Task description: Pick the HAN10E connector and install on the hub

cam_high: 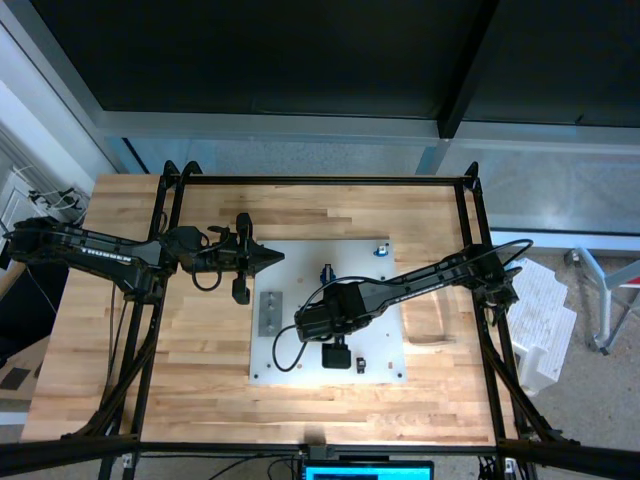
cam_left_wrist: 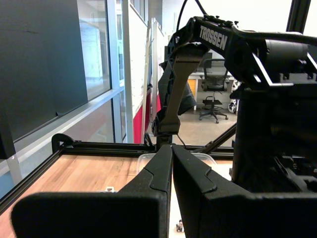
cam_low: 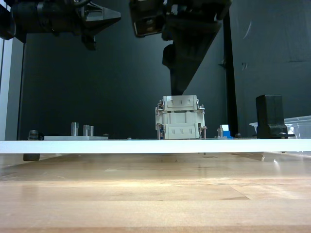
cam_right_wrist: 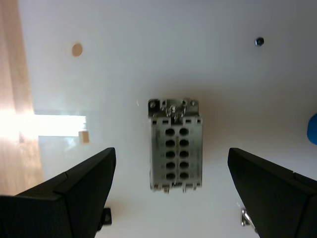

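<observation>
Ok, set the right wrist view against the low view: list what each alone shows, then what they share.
Right wrist only: the ten holes in two rows on the top face of the HAN10E connector, and the right gripper open above it, one of its fingers clear on each side. Low only: the connector seated on the hub, the left gripper high at the left, a black part. Both: the connector, the white board, a blue part.

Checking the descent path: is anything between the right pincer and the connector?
Nothing visible: the open right pincer hangs straight above the connector. The left pincer is parked, shut, by the board's left edge.
</observation>
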